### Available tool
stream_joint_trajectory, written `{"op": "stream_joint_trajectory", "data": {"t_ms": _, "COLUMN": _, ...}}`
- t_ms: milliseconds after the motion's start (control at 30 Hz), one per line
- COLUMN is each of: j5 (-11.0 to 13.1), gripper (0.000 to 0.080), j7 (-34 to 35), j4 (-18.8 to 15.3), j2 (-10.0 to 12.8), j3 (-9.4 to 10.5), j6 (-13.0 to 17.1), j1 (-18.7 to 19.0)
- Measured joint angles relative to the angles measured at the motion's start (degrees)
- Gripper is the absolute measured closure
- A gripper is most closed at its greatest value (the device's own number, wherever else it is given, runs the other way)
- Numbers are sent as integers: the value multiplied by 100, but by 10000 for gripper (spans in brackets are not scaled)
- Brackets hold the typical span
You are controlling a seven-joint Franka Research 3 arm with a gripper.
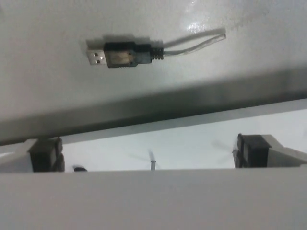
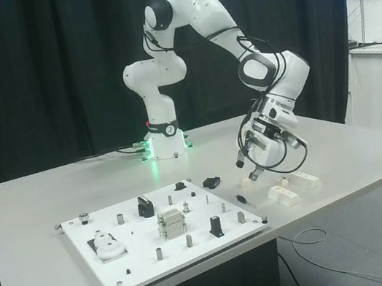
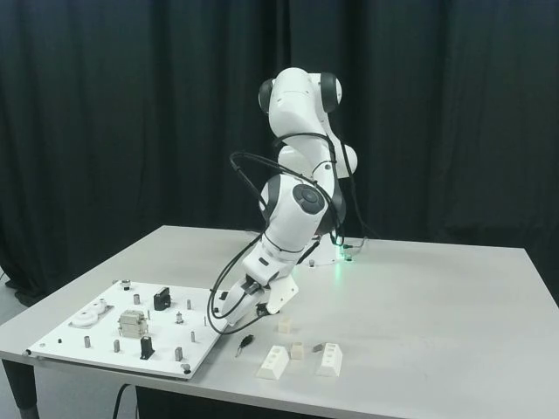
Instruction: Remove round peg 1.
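The white task board (image 2: 135, 267) (image 3: 52, 342) lies on the grey table and carries several small grey upright pegs, such as one (image 2: 189, 240) near its front; I cannot tell which is round peg 1. My gripper (image 2: 249, 170) (image 3: 225, 321) hangs tilted just above the board's edge nearest the white blocks. It is open, with the black fingertips (image 1: 45, 154) far apart and nothing between them. In the wrist view a thin grey pin (image 1: 152, 163) stands on the white board (image 1: 192, 143) between the fingertips.
A black USB plug (image 1: 122, 54) (image 2: 244, 199) (image 3: 244, 343) with a short cable lies on the table beside the board. White blocks (image 2: 283, 193) (image 3: 272, 360) sit close by. A black connector (image 2: 212, 181) lies behind the board. The arm's base (image 2: 163, 140) stands at the back.
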Motion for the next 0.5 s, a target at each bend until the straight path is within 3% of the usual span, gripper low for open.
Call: {"op": "stream_joint_trajectory", "data": {"t_ms": 500, "j5": 24, "gripper": 3, "j7": 3, "j4": -92, "j2": -60, "j3": 0, "j6": 197, "j1": -85}}
